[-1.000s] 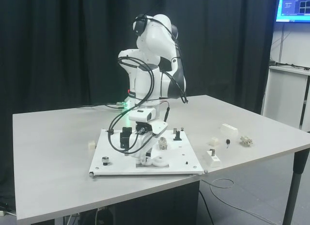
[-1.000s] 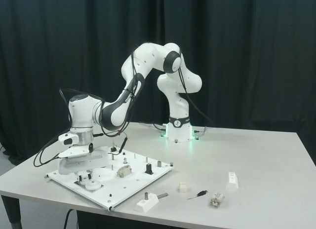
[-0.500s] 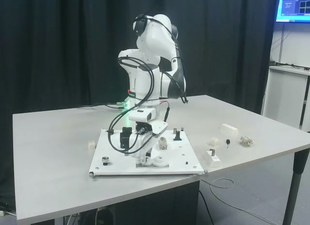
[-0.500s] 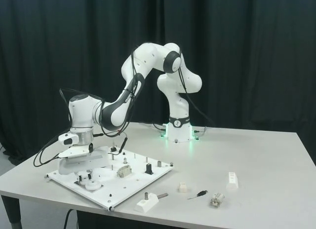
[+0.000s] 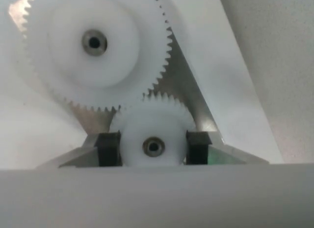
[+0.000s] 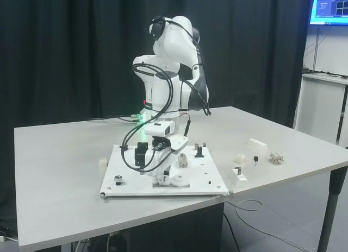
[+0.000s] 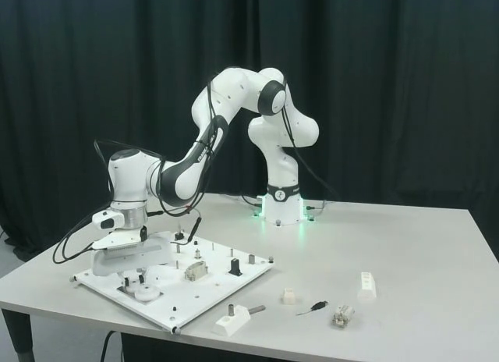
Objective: Remove medium gear.
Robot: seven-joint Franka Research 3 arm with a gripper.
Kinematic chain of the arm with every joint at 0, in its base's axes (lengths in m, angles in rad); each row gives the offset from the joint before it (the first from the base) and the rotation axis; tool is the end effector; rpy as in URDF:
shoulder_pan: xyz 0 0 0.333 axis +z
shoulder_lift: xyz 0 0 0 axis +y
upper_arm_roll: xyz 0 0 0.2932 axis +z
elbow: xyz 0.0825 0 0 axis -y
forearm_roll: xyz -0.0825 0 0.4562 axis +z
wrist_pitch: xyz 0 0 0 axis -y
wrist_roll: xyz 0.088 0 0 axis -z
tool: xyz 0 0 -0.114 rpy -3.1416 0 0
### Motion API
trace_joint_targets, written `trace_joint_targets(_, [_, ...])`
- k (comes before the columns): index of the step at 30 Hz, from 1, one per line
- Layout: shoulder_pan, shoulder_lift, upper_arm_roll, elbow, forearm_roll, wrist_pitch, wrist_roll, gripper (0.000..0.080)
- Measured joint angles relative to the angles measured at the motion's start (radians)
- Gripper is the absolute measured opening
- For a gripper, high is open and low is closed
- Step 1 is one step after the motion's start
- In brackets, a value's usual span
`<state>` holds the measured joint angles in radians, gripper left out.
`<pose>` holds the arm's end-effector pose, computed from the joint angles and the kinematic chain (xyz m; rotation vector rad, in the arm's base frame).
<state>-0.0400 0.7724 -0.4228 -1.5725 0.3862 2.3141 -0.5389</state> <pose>0.6817 -0.2984 0.1493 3.1144 -0.1033 0.0715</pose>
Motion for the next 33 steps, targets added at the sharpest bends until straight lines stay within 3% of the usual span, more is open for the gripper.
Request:
trace_joint_targets(8, [0.0, 0.0, 0.0, 0.0, -0.001, 0.0, -0.011, 0.0282])
trace_joint_targets(18, [0.0, 0.0, 0.0, 0.001, -0.002, 0.001, -0.14, 0.0282])
trace_joint_targets(33, [0.0, 0.0, -0.001, 0.002, -0.002, -0.001, -0.027, 0.0282])
